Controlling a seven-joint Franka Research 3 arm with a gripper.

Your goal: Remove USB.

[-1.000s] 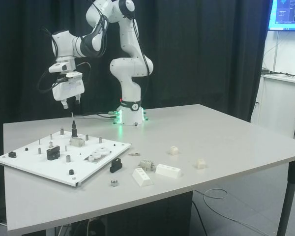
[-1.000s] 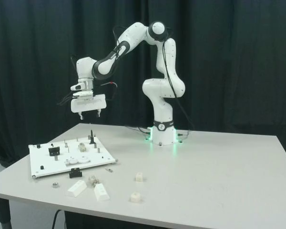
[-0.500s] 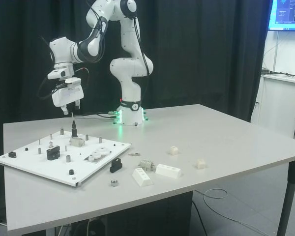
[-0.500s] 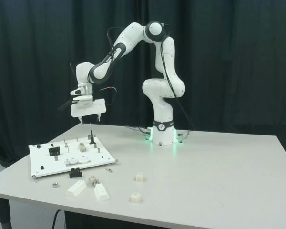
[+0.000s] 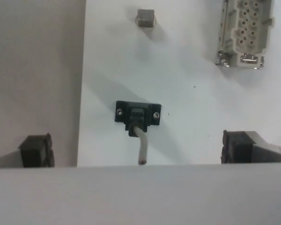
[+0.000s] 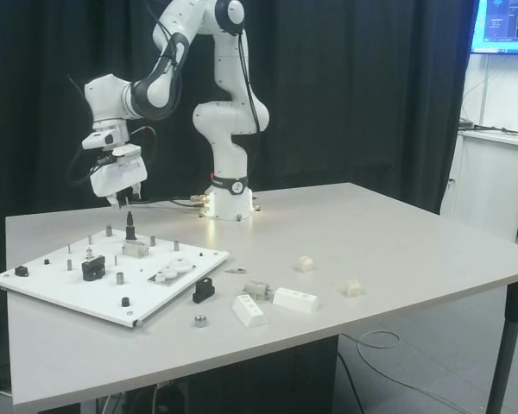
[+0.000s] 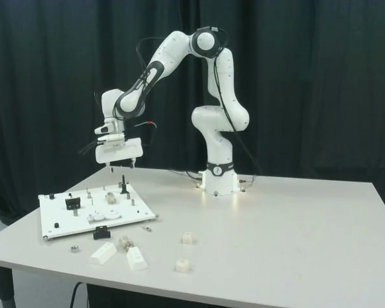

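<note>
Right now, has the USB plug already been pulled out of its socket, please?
No, the USB plug sits in its black socket on the white board.

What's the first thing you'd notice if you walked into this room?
The big white robot arm bolted at the back of the grey table, bending over with its claw hovering above a flat white board of small parts. A black USB plug stands on that board, right under the claw.

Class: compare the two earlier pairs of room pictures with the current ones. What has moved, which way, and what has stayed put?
The gripper has come down and drifted towards the board's far edge, ending above the upright USB plug. It holds nothing, and nothing was grasped or released. The green light at the arm's base has gone out. The white board, its parts and the loose pieces on the grey table stayed where they were.
</note>
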